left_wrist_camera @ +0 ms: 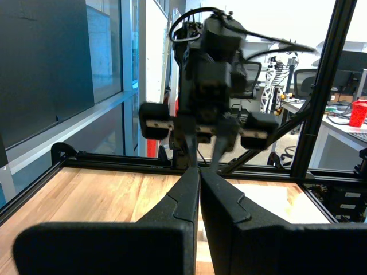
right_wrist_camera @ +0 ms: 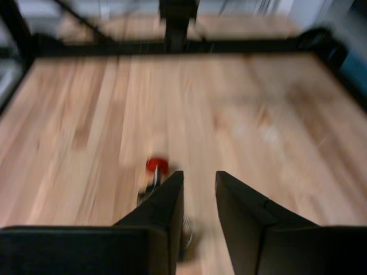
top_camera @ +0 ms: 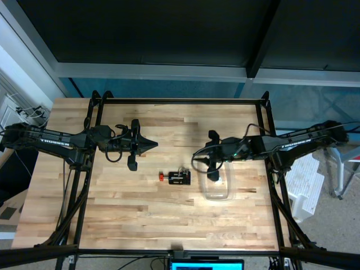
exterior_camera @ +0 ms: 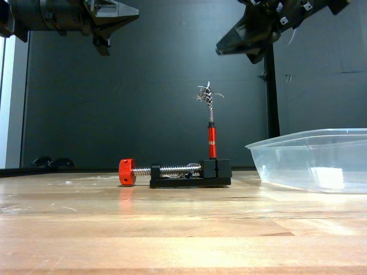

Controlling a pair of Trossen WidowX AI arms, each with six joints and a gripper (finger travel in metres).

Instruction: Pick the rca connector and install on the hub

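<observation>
Nearest me on the bench (top_camera: pixel 140 225), a clear plastic tray (exterior_camera: pixel 298 154) sits to the right, with a small white piece (top_camera: pixel 215 176) lying inside it. Just left of the tray and apart from it lies the hub (exterior_camera: pixel 189 173), flat on the wood. Its red knob (exterior_camera: pixel 127 171) is at the left end, and a silvery threaded screw (exterior_camera: pixel 169 169) runs from the knob into the black block. As best I can judge, the rca connector (exterior_camera: pixel 211 140) is the slim red-sleeved plug standing upright on the block's right end. Frayed braided wire (exterior_camera: pixel 209 94) sprouts from its top. No hand touches it.

Beyond and above that, the right hand (exterior_camera: pixel 219 51) hangs high over the bench, near the tray's far end and a little right of the hub, angled down and to the left. Its wrist view is blurred, but it shows the fingers (right_wrist_camera: pixel 166 200) released, with a plain gap and nothing gripped between them. The red knob shows just past one fingertip.

Farthest back, the left hand (top_camera: pixel 154 144) is raised well left of the hub and apart from everything on the bench, pointing inward towards the right arm (left_wrist_camera: pixel 209 74). Its fingers are clenched together, tip against tip, and empty.
</observation>
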